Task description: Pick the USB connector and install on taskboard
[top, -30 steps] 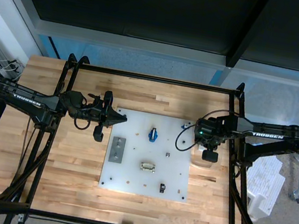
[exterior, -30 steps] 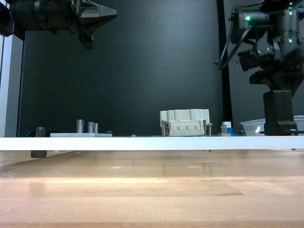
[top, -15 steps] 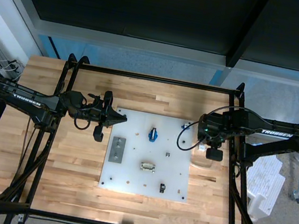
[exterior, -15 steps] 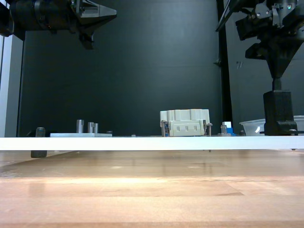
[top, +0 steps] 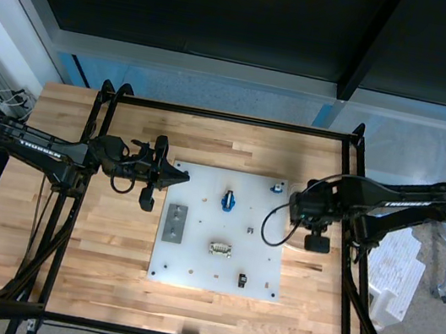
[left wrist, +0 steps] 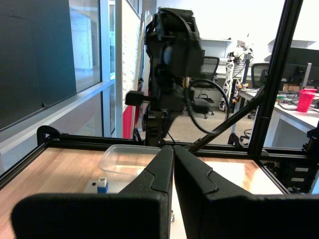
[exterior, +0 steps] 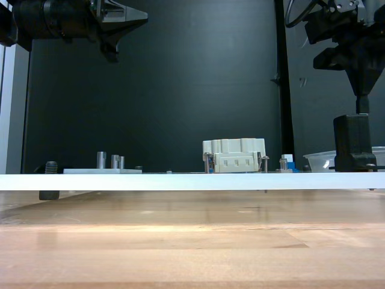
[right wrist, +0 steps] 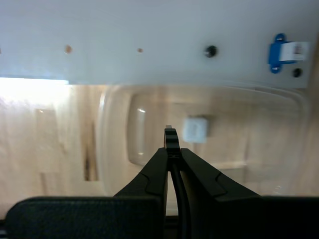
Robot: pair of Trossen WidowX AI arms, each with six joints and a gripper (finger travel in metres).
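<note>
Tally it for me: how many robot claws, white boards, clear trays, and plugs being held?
Claws: 2, left gripper high over the taskboard's left edge, right gripper above the clear tray
White boards: 1
Clear trays: 1
Held plugs: 1, USB connector in right gripper
Total: 5

the usb connector [right wrist: 171, 135] is mostly hidden inside the right gripper [right wrist: 172, 149].

Your high view is evenly lit from above. In the low view the left gripper [exterior: 142, 13], closed over the taskboard's [exterior: 180, 181] left edge, and the right gripper [exterior: 362, 90], pinching the USB connector [right wrist: 171, 135] above the tray [exterior: 319, 160], are black silhouettes. Glare washes the right wrist view.
</note>
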